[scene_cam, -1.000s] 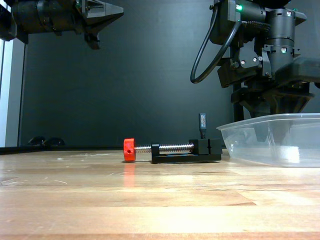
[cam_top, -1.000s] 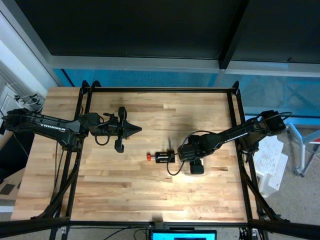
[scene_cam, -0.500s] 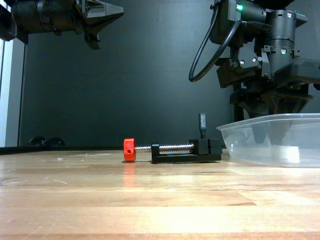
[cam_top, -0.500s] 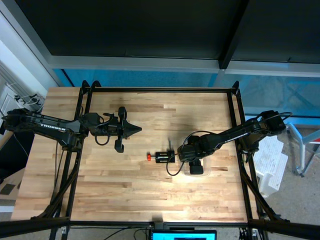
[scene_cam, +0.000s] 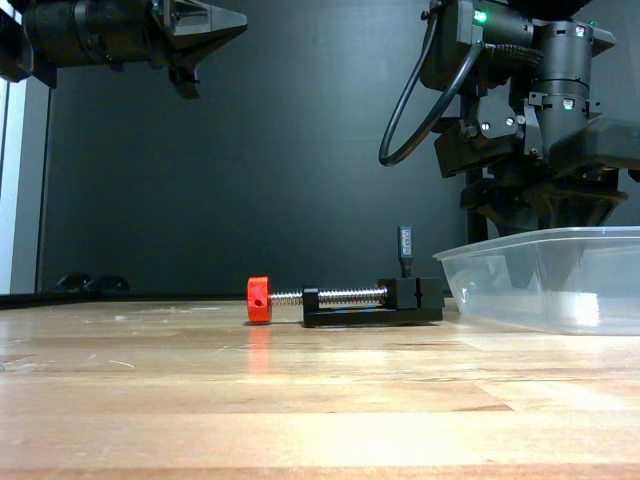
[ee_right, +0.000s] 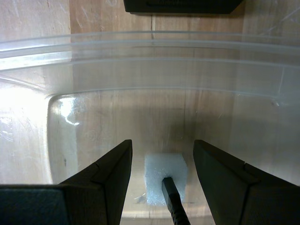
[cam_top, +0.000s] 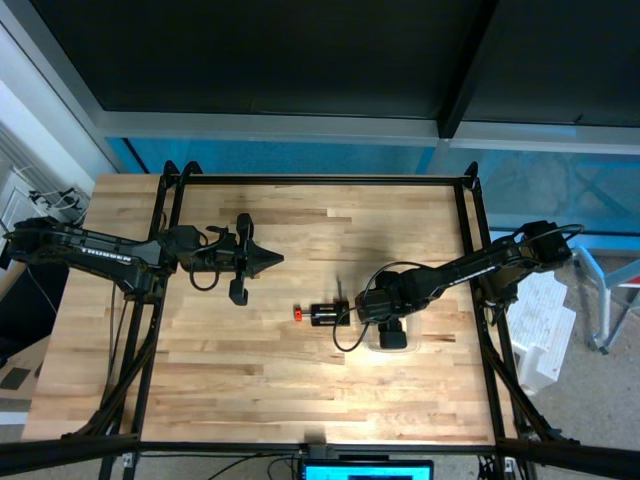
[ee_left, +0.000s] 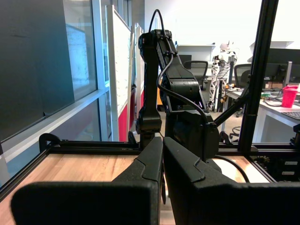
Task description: Pick the usb-c connector and install on the hub
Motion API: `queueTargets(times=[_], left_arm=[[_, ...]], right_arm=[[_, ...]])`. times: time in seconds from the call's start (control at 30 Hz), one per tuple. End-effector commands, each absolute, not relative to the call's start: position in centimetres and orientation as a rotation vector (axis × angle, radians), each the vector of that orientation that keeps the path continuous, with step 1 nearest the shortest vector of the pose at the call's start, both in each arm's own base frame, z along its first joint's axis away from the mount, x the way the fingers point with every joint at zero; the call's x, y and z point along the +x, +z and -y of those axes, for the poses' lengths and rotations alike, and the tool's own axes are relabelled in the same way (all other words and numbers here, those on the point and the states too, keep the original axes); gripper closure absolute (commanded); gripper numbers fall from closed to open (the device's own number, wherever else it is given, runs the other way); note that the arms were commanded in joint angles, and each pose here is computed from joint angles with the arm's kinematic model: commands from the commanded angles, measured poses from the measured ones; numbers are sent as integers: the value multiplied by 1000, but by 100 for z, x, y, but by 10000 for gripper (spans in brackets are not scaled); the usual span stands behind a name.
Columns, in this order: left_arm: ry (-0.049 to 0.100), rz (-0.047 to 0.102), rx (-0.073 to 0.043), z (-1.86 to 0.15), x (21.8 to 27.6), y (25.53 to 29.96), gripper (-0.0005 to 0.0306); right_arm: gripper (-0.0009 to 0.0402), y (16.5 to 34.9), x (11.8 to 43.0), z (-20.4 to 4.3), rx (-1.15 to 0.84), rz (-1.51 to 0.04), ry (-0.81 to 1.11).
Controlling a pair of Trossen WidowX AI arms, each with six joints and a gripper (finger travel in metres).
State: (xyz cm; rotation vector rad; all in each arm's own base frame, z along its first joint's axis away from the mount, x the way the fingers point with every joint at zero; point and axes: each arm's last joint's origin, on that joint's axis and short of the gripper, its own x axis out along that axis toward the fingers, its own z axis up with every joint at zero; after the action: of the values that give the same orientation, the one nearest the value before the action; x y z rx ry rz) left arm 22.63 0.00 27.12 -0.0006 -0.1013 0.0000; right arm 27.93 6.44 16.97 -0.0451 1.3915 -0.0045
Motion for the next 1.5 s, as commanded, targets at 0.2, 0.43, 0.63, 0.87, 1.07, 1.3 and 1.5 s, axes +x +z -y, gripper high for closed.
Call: queueTargets(times=[0.2, 0.43, 0.63, 0.87, 1.07, 1.3, 1.5], left_arm=[[0, 101, 0, 0, 2263, 2712, 300], [0, 101, 0, 0, 2263, 2712, 300], [0, 101, 0, 0, 2263, 2712, 300], [0, 101, 0, 0, 2263, 2712, 300], [0, 101, 0, 0, 2263, 2712, 300], [0, 101, 0, 0, 2263, 2712, 300], [0, 101, 0, 0, 2263, 2712, 300]], right_arm=[[212, 1698, 2796, -644, -45, -1390, -5], [212, 1698, 2796, -643, -45, -1390, -5], [212, 1698, 2795, -644, -45, -1390, -4], [212, 1698, 2795, -644, -45, -1390, -4], [212, 1699, 2795, -644, -45, -1390, -4], [212, 1723, 2809, -648, -44, -1386, -3], [212, 1744, 2814, -649, -44, -1383, -3]])
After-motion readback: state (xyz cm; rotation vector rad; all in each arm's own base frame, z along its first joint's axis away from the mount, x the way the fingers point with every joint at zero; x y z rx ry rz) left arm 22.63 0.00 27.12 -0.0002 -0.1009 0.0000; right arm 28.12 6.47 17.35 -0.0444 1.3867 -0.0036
